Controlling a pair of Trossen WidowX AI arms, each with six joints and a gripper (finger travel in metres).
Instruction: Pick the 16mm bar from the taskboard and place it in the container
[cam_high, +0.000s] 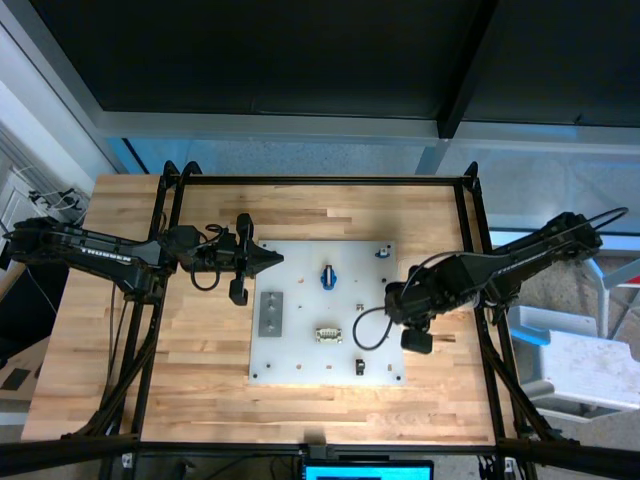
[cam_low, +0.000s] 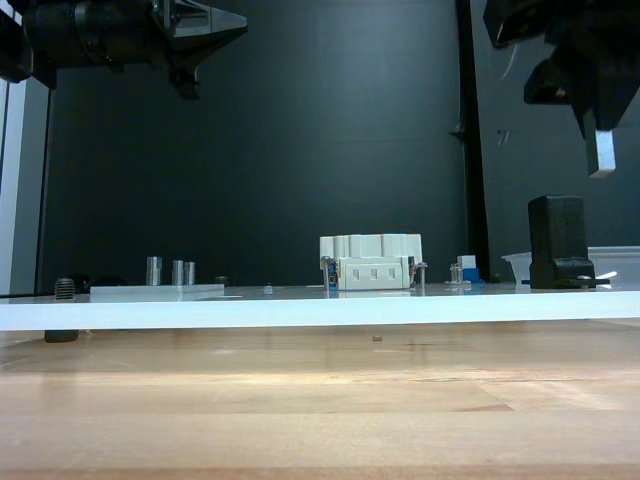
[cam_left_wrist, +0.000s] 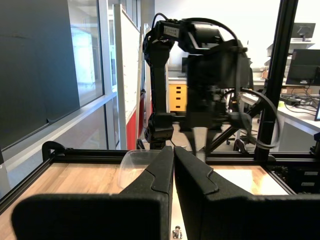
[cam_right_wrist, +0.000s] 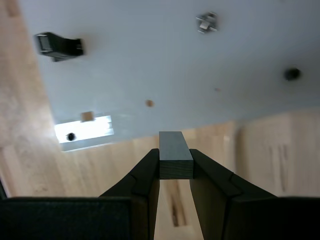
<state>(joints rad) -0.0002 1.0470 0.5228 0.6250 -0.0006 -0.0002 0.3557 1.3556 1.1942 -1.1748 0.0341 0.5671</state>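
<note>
Two arms show in the high view. The right gripper (cam_high: 398, 305) hangs over the taskboard (cam_high: 300, 350) at its 3 o'clock edge, and the left gripper (cam_high: 272, 258) is parked by the 10 o'clock corner. We can't make out the container here. We read the step as carry-to-container, so we should travel outward toward 3 o'clock and not back across the fittings.

Low view: the 16mm bar (cam_low: 601, 150) hangs upright from the right gripper, clear above the board and above the black fitting (cam_low: 558, 240). The container (cam_low: 612, 262) sits low behind that fitting. We'd hold this height until the bar is over the tub's middle, lower it inside the walls, then release. The tub looks light, so a knock on the rim would likely shove it.

Left wrist view: the left gripper's fingers are pressed together with nothing between them. The container shows across the board, near where the bar hangs.

Right wrist view: the jaws are clamped on the bar's two flat sides, held apart only by its width. The bar's end sticks out past the tips, over the board's edge and the wooden table (cam_right_wrist: 240, 150). Smooth metal held by friction alone means no jerks.
</note>
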